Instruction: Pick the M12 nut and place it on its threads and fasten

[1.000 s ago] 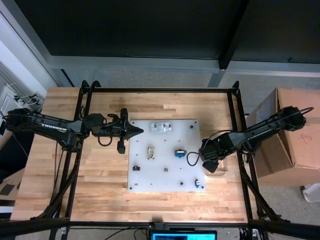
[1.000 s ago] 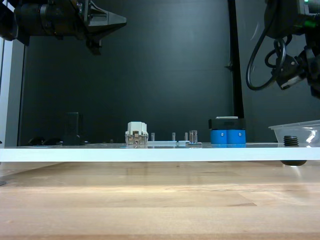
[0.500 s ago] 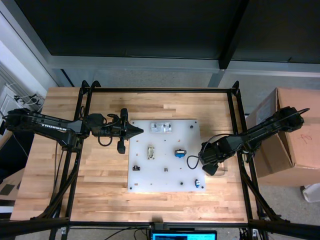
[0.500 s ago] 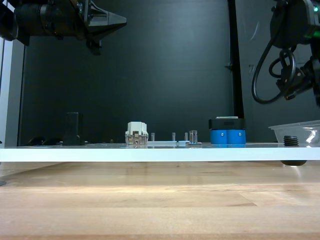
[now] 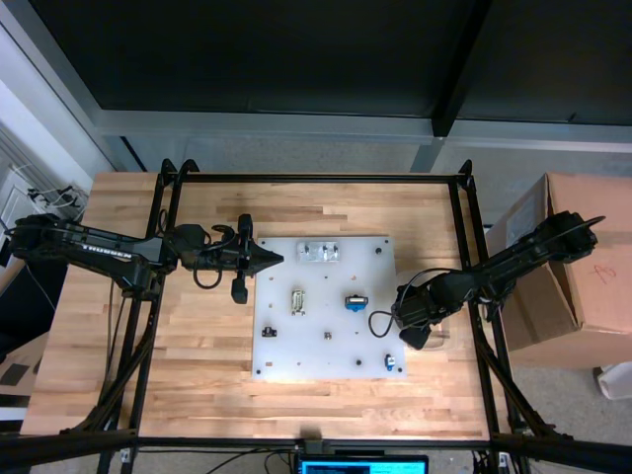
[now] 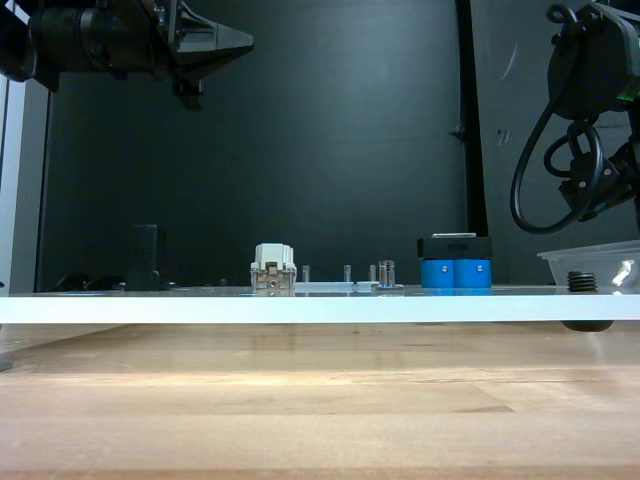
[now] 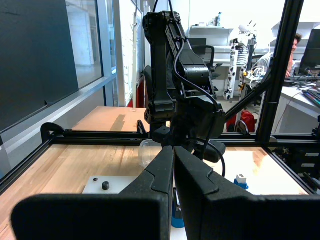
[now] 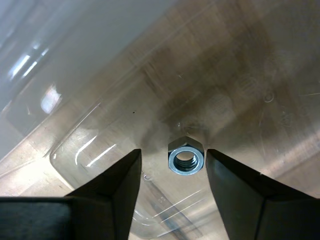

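Note:
The small silver nut (image 8: 186,156) lies flat and free on the floor of the clear tray (image 8: 85,150), between the two fingers of my right gripper (image 8: 173,153), which stand apart on either side without touching it. In the high view the right gripper (image 5: 419,333) hangs over that tray (image 5: 441,334) just off the board's right edge. The black ribbed stud (image 6: 581,282) shows bare ribs with no nut on it. My left gripper (image 5: 271,259) is shut and empty, held high over the board's far left edge (image 6: 243,41).
The white board (image 5: 296,346) carries a blue block (image 6: 455,272), a grey connector (image 6: 273,272) and small posts. A cardboard box (image 5: 578,267) stands off the table to the right. The black frame rails (image 5: 474,247) run along both sides.
The right arm has moved down and slightly nearer over the tray. The left arm has not moved, and the stud stays bare.

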Available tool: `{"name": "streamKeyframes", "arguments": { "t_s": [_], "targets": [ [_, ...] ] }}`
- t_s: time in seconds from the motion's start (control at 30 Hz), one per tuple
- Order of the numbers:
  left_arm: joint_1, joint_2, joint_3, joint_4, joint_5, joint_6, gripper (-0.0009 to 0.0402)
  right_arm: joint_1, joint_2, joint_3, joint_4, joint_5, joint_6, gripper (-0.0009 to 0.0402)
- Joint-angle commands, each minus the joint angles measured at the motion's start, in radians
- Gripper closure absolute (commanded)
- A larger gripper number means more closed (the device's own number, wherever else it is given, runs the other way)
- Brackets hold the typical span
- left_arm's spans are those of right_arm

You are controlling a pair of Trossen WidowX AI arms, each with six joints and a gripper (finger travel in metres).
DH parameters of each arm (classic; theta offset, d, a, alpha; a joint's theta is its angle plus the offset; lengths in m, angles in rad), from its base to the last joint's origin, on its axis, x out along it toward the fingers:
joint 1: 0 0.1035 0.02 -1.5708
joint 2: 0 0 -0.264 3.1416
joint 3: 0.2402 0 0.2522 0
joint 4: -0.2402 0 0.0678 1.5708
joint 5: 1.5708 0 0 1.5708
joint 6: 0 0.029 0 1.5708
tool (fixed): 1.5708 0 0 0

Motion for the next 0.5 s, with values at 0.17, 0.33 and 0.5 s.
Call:
{"name": "streamKeyframes", "arguments": {
  "t_s": [0.17, 0.33, 0.5],
  "targets": [
    [0.0, 0.0, 0.0, 0.0, 0.0, 0.0, 0.0393, 0.002, 0.0, 0.0, 0.003, 0.001, -0.007, 0.0281],
    [0.0, 0.0, 0.0, 0.0, 0.0, 0.0, 0.0393, 0.004, 0.0, 0.0, 0.006, 0.001, -0.007, 0.0317],
    [0.0, 0.0, 0.0, 0.0, 0.0, 0.0, 0.0393, 0.007, -0.001, 0.008, 0.01, 0.001, -0.021, 0.0348]
  ]
}}
